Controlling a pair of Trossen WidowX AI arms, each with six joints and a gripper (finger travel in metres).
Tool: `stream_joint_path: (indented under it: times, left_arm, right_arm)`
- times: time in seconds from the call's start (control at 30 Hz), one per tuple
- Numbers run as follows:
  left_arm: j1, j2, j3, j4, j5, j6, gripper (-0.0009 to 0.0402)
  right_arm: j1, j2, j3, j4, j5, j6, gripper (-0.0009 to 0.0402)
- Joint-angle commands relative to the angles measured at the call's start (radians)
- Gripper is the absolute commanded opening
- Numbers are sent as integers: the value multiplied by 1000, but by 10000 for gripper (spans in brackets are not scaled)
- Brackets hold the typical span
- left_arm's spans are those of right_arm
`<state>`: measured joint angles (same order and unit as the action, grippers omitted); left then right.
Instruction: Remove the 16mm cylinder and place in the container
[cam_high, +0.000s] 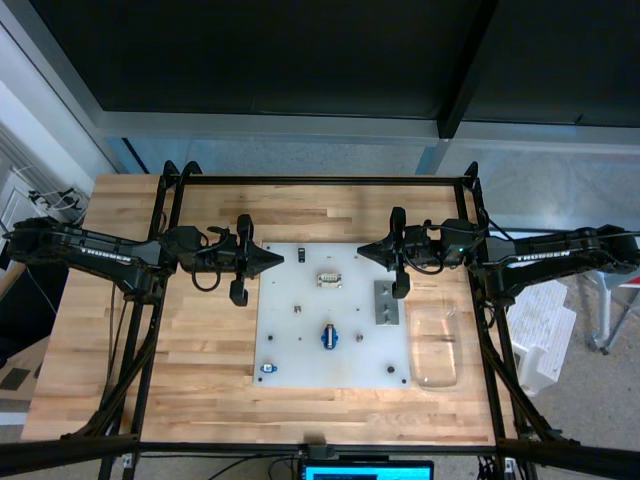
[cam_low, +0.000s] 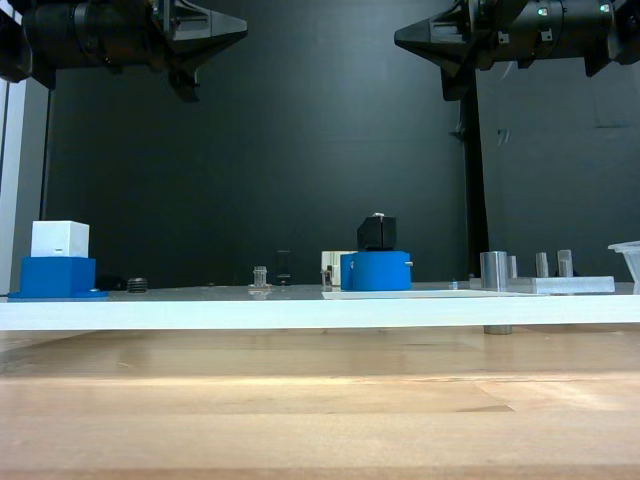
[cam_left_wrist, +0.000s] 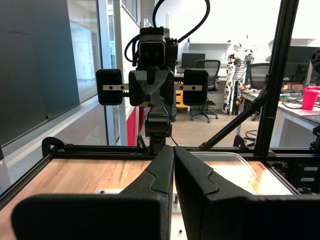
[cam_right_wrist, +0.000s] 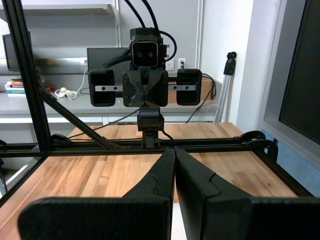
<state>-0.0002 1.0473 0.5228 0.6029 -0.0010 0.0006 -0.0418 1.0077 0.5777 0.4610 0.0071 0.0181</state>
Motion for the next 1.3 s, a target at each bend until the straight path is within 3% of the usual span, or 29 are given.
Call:
stream_joint_path:
  times: [0.03, 0.4, 0.83, 1.3]
  left_arm:
    - [0, 0, 0, 0, 0, 0, 0]
    - [0, 0, 0, 0, 0, 0, 0]
    - [0, 0, 0, 0, 0, 0, 0]
    - [0, 0, 0, 0, 0, 0, 0]
  right_arm:
    - [3, 0, 4, -1, 0, 22, 0]
    - [24, 39, 167, -446, -1, 84, 0]
    - [136, 202, 378, -842, 1, 135, 0]
    - [246, 393, 555, -1056, 2, 228, 0]
